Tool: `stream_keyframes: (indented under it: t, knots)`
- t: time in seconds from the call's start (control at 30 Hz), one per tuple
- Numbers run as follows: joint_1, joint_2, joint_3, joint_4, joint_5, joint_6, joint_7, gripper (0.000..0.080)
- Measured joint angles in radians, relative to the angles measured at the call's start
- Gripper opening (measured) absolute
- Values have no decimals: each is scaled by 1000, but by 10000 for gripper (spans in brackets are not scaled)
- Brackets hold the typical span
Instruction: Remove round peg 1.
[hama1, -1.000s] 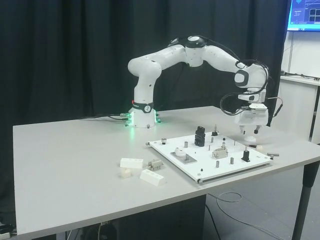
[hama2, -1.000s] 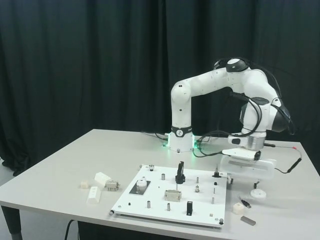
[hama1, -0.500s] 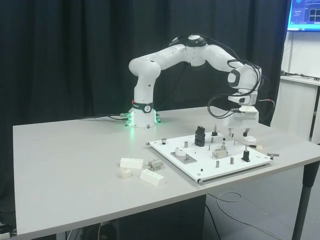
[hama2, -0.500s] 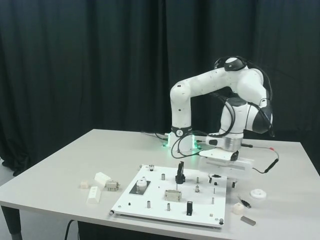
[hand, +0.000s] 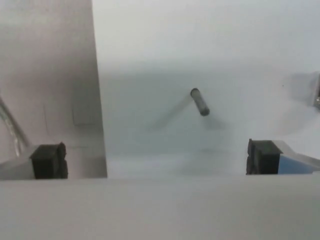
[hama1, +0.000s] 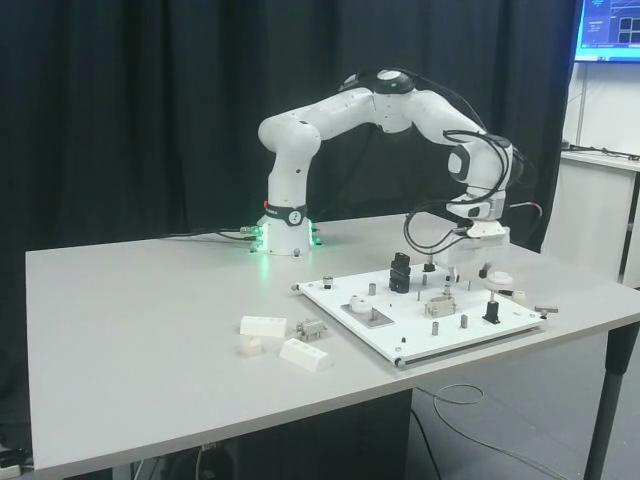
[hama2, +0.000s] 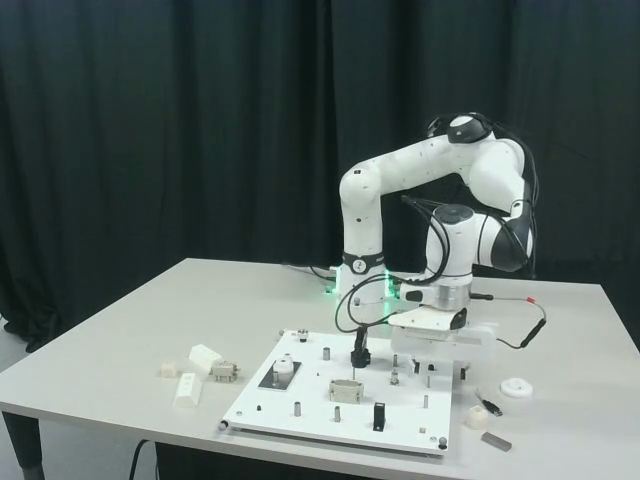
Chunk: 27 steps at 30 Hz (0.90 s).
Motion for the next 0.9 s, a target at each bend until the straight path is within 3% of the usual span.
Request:
stream_keyframes:
  t: [0.9]
  knots:
    - [-28,1,32,-1,33,46,-13,800]
